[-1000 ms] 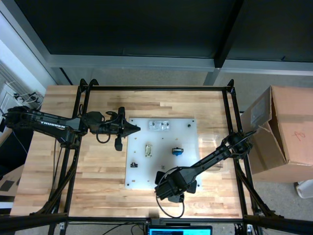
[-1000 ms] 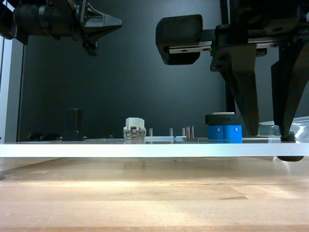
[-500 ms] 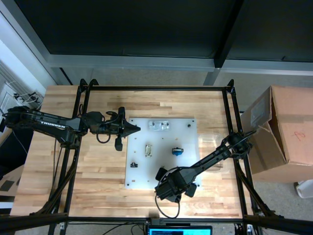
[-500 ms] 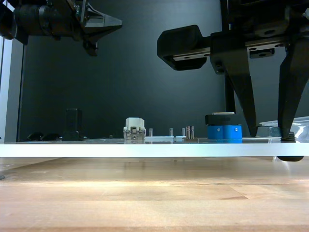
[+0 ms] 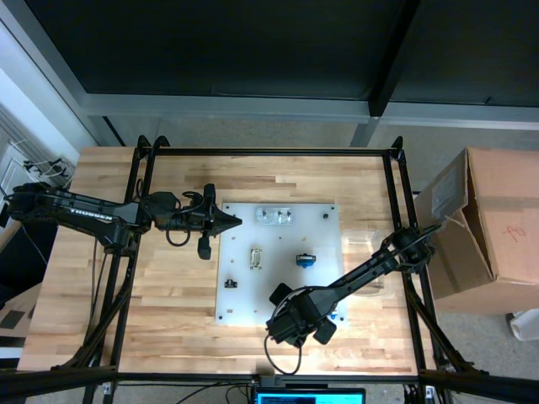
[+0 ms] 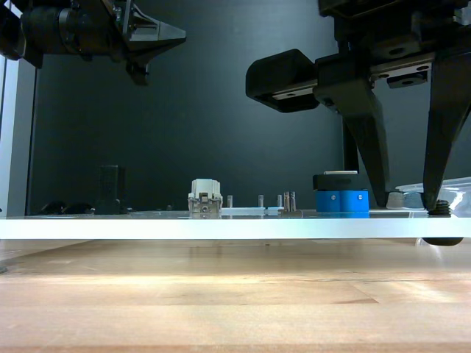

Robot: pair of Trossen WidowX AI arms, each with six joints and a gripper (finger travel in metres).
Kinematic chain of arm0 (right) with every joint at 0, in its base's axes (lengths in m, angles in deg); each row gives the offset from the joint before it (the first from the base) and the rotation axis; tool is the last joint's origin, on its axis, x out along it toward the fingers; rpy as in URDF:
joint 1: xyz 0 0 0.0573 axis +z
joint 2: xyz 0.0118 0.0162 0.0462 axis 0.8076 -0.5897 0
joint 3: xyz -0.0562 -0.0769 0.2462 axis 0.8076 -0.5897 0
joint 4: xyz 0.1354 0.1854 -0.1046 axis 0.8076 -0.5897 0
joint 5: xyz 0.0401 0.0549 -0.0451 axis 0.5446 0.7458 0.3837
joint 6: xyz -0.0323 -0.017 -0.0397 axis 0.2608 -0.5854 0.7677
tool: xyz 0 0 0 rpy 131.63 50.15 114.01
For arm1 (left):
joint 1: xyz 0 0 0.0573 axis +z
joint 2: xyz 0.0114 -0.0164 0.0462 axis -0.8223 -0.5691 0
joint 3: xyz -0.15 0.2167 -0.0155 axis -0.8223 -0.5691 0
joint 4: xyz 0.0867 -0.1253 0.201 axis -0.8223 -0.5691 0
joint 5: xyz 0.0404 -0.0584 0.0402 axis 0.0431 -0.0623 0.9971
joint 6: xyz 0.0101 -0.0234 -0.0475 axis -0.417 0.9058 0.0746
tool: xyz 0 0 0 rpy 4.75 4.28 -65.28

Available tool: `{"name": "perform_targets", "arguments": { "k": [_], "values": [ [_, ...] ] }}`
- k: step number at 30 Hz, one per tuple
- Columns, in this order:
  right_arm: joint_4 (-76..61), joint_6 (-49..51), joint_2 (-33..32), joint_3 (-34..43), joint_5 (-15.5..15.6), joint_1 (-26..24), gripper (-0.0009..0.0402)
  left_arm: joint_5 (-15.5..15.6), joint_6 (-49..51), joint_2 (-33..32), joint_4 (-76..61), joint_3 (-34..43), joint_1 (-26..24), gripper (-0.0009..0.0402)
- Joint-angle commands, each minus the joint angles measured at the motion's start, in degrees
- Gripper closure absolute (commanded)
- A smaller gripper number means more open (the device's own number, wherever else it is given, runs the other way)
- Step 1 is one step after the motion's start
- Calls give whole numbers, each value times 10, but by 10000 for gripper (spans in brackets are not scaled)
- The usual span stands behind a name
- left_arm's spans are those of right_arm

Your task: Pick the M12 nut and place it on its threads and fasten

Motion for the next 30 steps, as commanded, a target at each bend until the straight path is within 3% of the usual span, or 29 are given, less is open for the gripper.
{"name": "perform_targets", "arguments": {
  "k": [1,15,25,30],
  "values": [
    [0,-39,0,0,0,0,385,0,0,0,0,0,0,393],
    [-1,-59,1,0,0,0,385,0,0,0,0,0,0,393],
    [-43,237,42,3,1,0,385,0,0,0,0,0,0,393],
    [-60,314,56,3,0,0,385,0,0,0,0,0,0,393]
  ]
}}
